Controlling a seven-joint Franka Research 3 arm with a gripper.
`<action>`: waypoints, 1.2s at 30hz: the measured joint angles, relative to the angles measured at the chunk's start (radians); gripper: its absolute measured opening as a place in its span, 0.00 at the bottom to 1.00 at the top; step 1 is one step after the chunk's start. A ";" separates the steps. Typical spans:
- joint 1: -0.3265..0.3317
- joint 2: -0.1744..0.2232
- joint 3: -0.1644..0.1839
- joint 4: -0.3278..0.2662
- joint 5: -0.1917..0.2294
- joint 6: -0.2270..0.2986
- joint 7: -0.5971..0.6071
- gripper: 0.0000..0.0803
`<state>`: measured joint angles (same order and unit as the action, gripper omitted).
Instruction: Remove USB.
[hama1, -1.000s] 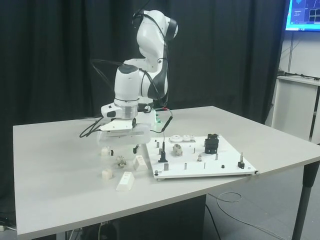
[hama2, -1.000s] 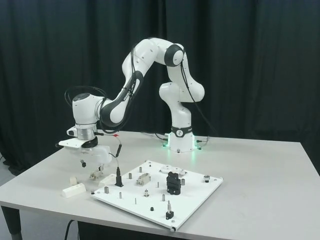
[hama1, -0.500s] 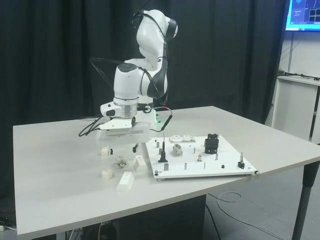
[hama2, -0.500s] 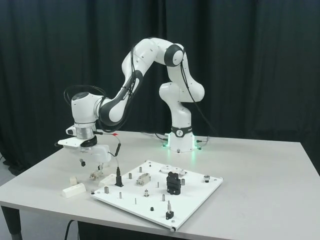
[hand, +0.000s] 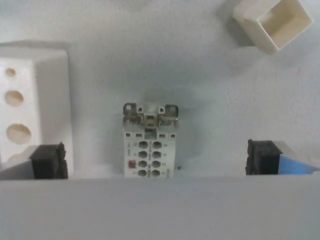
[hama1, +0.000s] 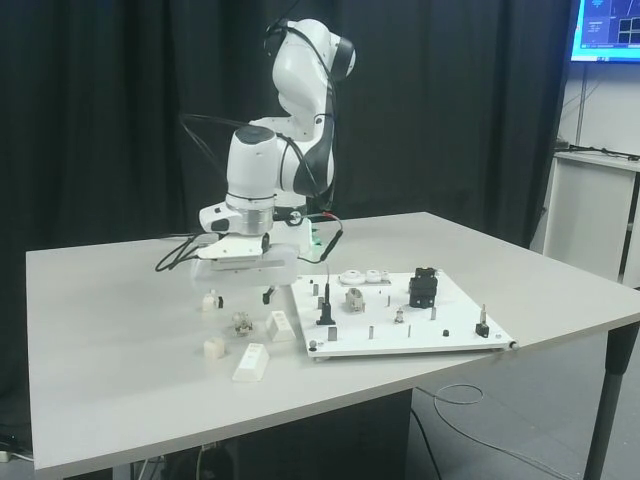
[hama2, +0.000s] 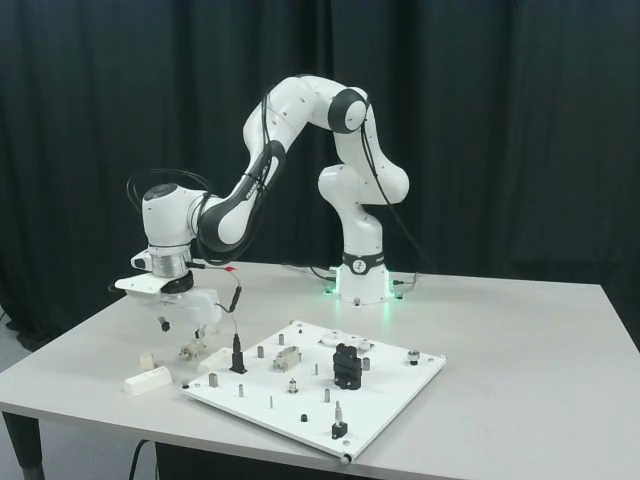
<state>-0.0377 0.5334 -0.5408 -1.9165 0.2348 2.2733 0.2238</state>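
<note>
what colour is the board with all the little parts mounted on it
The board is white, resting on the grey table. It shows best in the second room view.

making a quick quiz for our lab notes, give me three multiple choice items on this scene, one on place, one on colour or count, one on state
1. Where does the small white multi-pin connector block with metal clips lie?
A. on the grey table beside the white board
B. plugged into the board
C. between shut fingers

2. What colour is the flat square board that carries the small parts?
A. black
B. green
C. white

3. How is the white arm's gripper?
A. shut on a cable
B. open, holding nothing
C. shut on the block

Answers:
1 A: the block rests on the bare grey table, off the board's edge.
2 C: both room views show it white.
3 B: the wrist view shows the black finger pads wide apart, with the block lying below them on the table.
</note>
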 joint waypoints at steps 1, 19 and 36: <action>0.000 0.000 -0.001 0.002 0.000 -0.005 0.002 1.00; 0.035 -0.038 -0.004 0.103 0.000 -0.216 0.141 1.00; 0.187 -0.107 -0.002 0.147 -0.016 -0.315 0.472 1.00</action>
<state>0.1496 0.4269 -0.5427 -1.7698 0.2188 1.9587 0.6954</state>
